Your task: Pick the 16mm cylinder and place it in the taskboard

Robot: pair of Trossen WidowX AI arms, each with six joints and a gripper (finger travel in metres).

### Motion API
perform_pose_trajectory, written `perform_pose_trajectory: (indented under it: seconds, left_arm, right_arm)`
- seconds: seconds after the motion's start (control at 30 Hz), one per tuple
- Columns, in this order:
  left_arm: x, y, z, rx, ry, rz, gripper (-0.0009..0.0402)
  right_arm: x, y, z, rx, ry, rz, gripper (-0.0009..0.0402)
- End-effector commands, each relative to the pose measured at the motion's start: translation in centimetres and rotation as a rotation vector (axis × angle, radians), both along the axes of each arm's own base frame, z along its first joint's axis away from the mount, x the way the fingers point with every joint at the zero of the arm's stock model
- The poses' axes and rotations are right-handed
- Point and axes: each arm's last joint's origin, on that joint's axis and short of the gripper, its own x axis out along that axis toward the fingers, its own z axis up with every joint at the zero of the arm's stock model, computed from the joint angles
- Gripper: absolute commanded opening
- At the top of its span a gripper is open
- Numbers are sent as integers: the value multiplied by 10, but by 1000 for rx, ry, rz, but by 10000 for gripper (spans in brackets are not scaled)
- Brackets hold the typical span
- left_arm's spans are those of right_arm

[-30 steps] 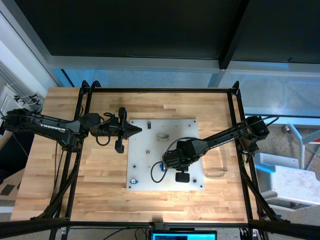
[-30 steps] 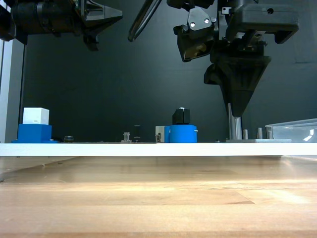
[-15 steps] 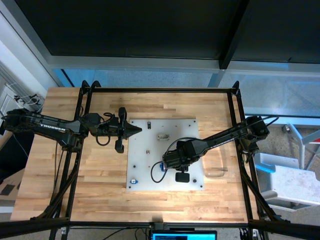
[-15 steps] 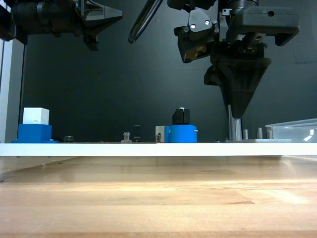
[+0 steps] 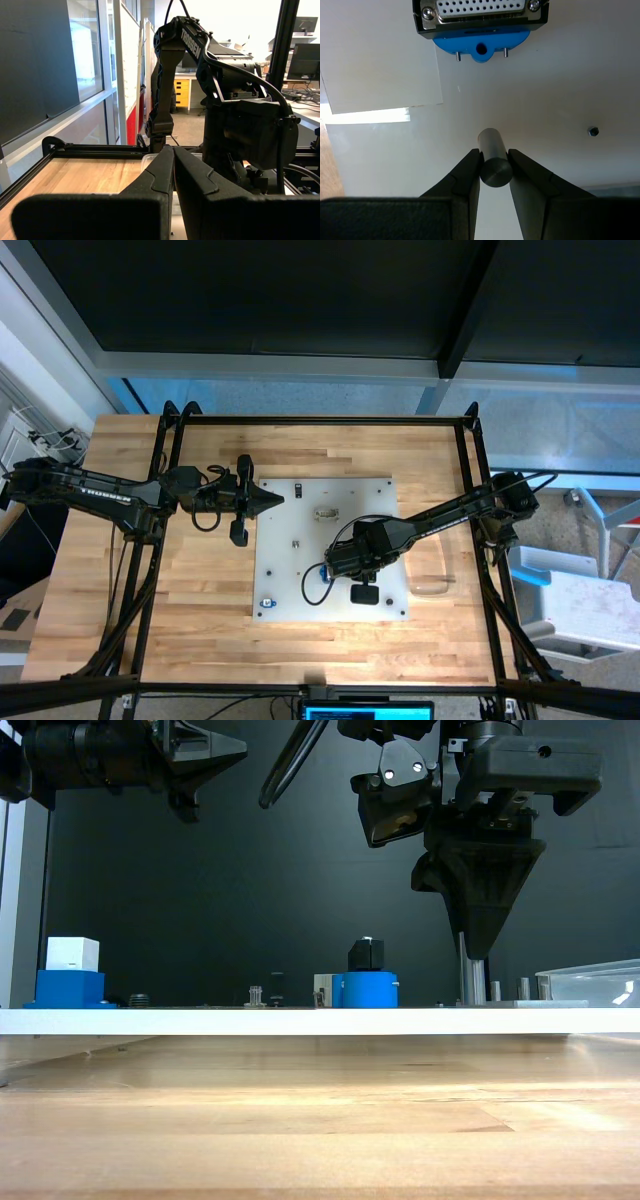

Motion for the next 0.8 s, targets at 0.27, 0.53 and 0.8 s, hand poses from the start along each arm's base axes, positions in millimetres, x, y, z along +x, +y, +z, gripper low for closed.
perform_pose_trajectory:
  seconds: [0.27, 0.53, 0.8]
  left_arm:
    - [0, 0, 0, 0, 0, 0, 0]
    - [0, 0, 0, 0, 0, 0, 0]
    - [0, 0, 0, 0, 0, 0, 0]
  right_arm:
    - [0, 1, 0, 13, 6, 4, 43]
    - [0, 0, 0, 9, 5, 2, 43]
    - [0, 0, -1, -4, 4, 0, 43]
